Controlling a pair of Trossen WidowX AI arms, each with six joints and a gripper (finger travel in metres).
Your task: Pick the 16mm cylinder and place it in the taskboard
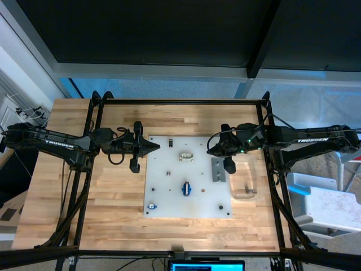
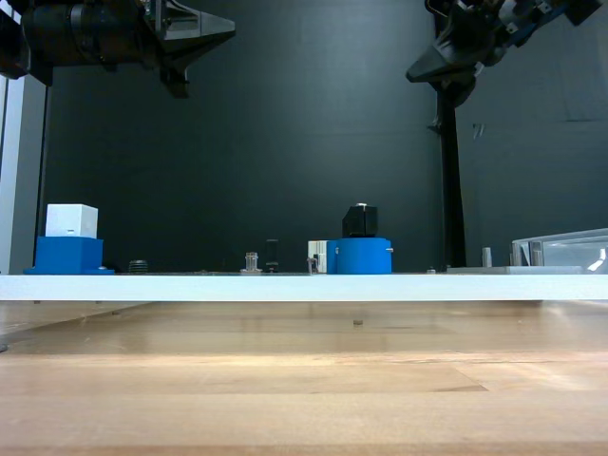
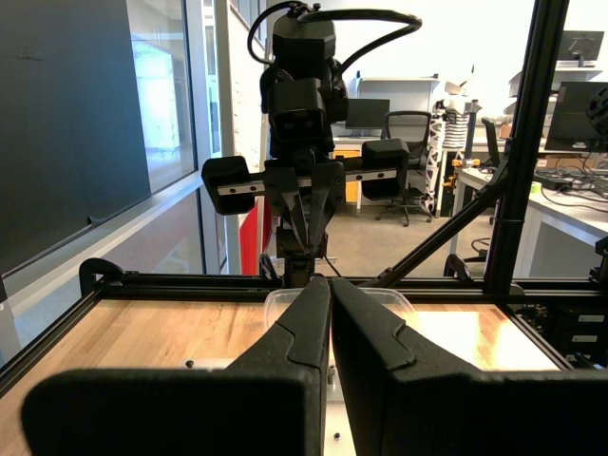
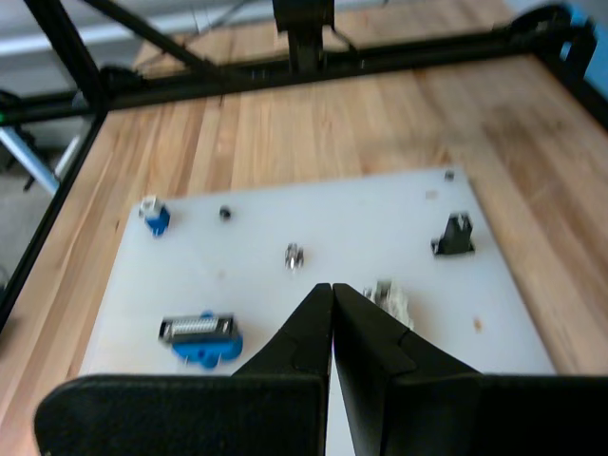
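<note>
Daylight glares bright beyond the closed left gripper [image 3: 330, 283] at the left edge of the taskboard [image 4: 361, 228], which looks softly blurred yet evenly lit beneath the closed right gripper [image 4: 332, 288].

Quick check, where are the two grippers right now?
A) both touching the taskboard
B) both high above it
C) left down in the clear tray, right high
B: the low view shows the left gripper and the right gripper both shut, hanging high above the taskboard, touching nothing.
</note>
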